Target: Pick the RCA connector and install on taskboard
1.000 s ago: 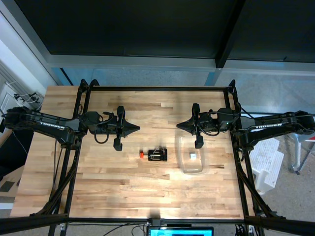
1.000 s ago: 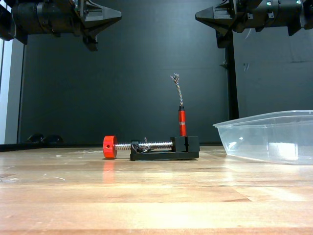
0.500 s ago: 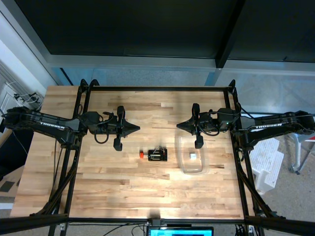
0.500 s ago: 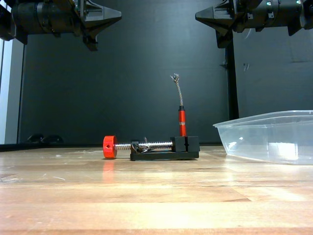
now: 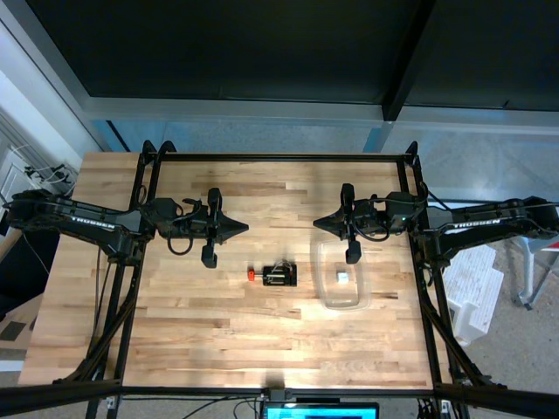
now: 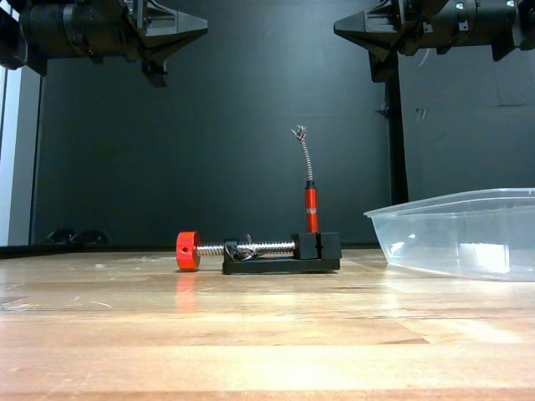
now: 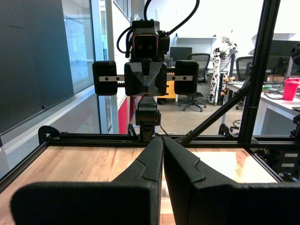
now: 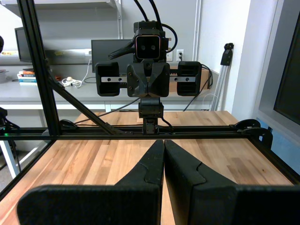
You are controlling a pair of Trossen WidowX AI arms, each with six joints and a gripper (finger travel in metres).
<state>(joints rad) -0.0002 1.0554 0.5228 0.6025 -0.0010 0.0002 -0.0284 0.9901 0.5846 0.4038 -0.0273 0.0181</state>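
Sitting near the middle of the wooden table (image 5: 201, 340), the taskboard (image 5: 280, 276) is a small black block with thin wires on top; on its right end, seen from the low view, a slim red-barrelled plug stands upright, apparently the RCA connector (image 6: 311, 209), with a coiled silver lead curving up to frayed ends; from the taskboard's left end a silver spring-like shaft runs out level to a red disc (image 6: 188, 251) just above the wood.

Right of the taskboard and apart from it lies a clear plastic tray (image 5: 327, 297); a small white piece (image 5: 342, 277) lies inside it, too small to name.

Up and to the left of the taskboard, well above the table, hangs the left gripper (image 5: 245, 229), pointing inward; its fingers (image 7: 152, 154) are pressed together at the tips with nothing between them. Up and to the right of the taskboard, over the tray's far end, hangs the right gripper (image 5: 316, 223), facing the left one; its fingers (image 8: 153, 159) likewise meet at the tips and carry nothing; neither touches the taskboard.
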